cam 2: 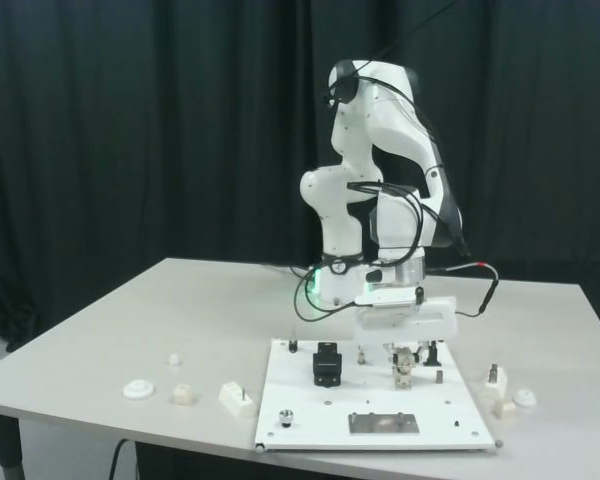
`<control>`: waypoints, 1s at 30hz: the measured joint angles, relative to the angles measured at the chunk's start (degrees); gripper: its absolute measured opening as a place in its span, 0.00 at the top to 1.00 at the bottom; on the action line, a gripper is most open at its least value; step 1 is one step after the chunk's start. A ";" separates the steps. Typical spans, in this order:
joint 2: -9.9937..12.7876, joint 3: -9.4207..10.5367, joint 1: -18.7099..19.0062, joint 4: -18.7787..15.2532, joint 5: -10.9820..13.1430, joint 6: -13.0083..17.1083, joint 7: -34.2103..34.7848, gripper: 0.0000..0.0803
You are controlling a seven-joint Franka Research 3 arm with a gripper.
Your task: Insert waterproof.
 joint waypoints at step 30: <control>-0.88 0.07 0.07 -1.34 0.00 0.50 0.36 0.60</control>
